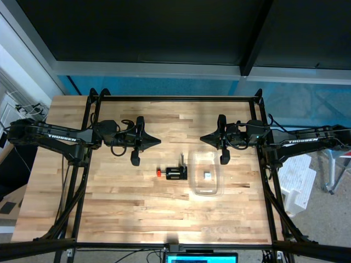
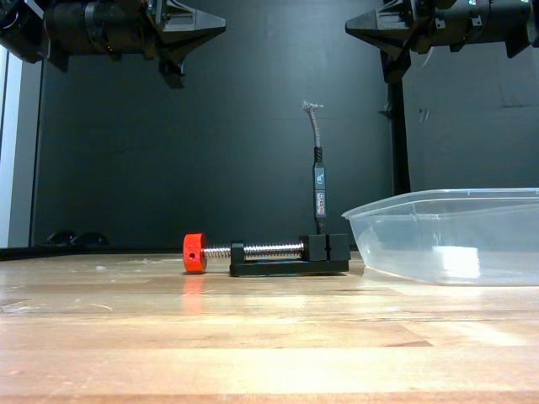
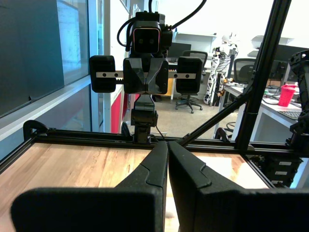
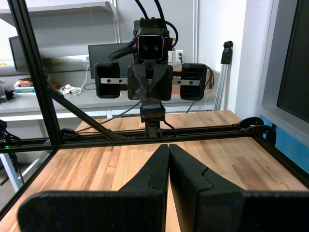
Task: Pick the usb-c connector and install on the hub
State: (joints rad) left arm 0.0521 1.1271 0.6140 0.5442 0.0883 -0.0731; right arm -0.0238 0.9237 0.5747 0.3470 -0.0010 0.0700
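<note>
Plastic tray point(image 1: 192, 176) holds what may be the connector point(image 1: 208, 175), nearer the right gripper point(image 1: 202, 138) than the left gripper point(image 1: 159, 141); both hover high, closed.

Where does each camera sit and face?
High view: above the near edge, looking down and away; left gripper and right gripper, both shut, hover over the table, with clamp and clear tub on it.
Low view: table-top height at the near edge, looking level; clamp, tub, both grippers overhead.
Left wrist view: along the left gripper toward the right arm.
Right wrist view: along the right gripper toward the left arm.
High and low share clamp and tub; usb-c connector: cannot tell where.
</note>
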